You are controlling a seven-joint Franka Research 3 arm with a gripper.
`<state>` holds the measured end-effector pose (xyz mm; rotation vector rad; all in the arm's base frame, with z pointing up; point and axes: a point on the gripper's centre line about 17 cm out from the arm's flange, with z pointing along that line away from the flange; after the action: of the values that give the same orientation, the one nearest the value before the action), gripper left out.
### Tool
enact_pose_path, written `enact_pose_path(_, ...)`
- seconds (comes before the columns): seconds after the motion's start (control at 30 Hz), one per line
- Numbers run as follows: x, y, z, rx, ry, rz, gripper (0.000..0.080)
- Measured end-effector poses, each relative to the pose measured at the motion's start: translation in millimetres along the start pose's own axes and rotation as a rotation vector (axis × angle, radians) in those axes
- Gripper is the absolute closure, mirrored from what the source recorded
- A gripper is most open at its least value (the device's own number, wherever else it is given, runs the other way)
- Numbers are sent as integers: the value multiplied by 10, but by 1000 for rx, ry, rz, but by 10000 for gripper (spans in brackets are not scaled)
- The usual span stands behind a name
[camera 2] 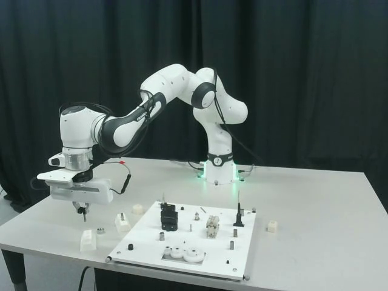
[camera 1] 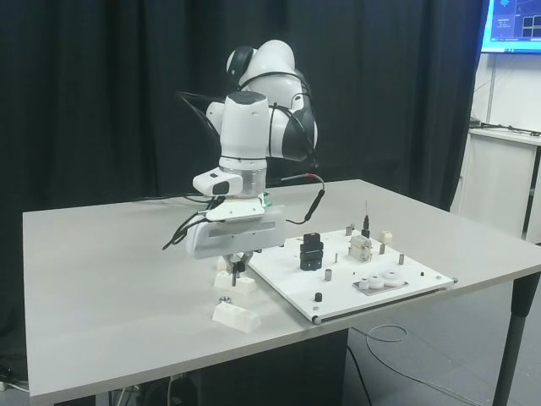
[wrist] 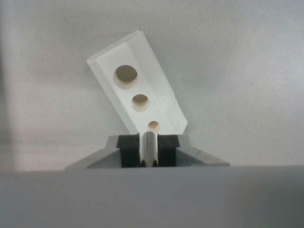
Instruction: Insert round peg 2.
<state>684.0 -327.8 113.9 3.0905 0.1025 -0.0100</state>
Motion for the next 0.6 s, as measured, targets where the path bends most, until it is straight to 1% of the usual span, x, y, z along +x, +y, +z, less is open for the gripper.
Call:
enact_pose_path(0.4, 9, 22, -28, -3, 3, 3, 728)
enact_pose_path(0.6, 22, -48, -75, 7, -2, -5, 728)
